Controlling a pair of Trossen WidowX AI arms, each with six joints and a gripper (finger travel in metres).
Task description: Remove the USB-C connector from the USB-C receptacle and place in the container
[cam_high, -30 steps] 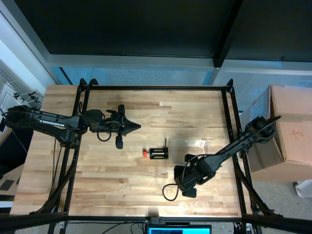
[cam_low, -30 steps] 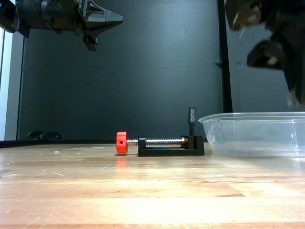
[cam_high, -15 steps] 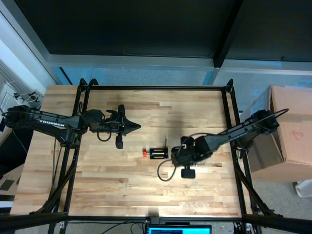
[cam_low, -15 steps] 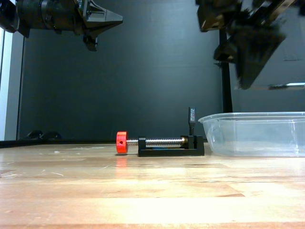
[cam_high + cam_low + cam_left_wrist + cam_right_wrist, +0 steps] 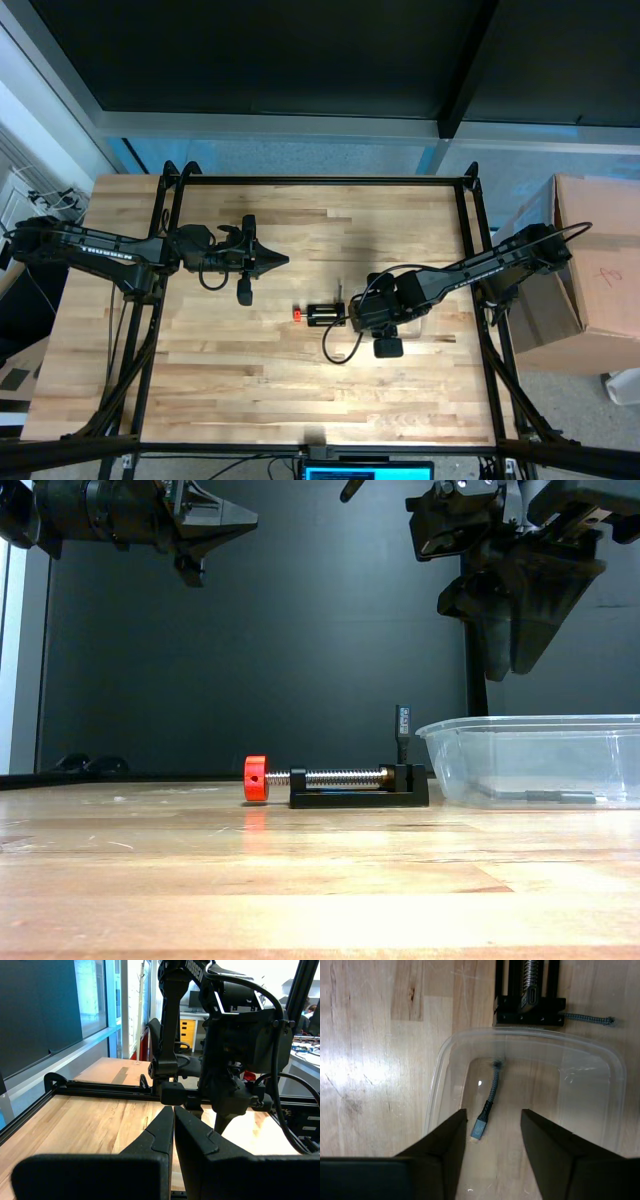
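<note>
The USB-C connector point(image 5: 479, 1129), silver-tipped on a short braided cable, lies free on the floor of the clear container point(image 5: 436, 1085), clear of its seat. In the low view it shows as a dark line point(image 5: 545, 796) inside the container point(image 5: 440, 765). The USB-C receptacle point(image 5: 530, 995) sits in the black vise point(image 5: 355, 785) just beyond the container's rim. My right gripper point(image 5: 492, 1160) hangs open above the container, holding nothing, and is also in the high view point(image 5: 380, 318) and the low view point(image 5: 515, 630). My left gripper point(image 5: 174, 1125) is shut and empty, high over the table's left part point(image 5: 275, 260).
The vise has a red knob point(image 5: 256, 778) on a screw pointing left. A braided cable point(image 5: 590, 1019) trails from the vise. A black frame point(image 5: 320, 181) borders the wooden table. A cardboard box point(image 5: 595, 270) stands off the right edge.
My right arm swung from the table's near part to above the container. The connector now lies inside the container, where the low view showed none before. The left arm has not moved.
</note>
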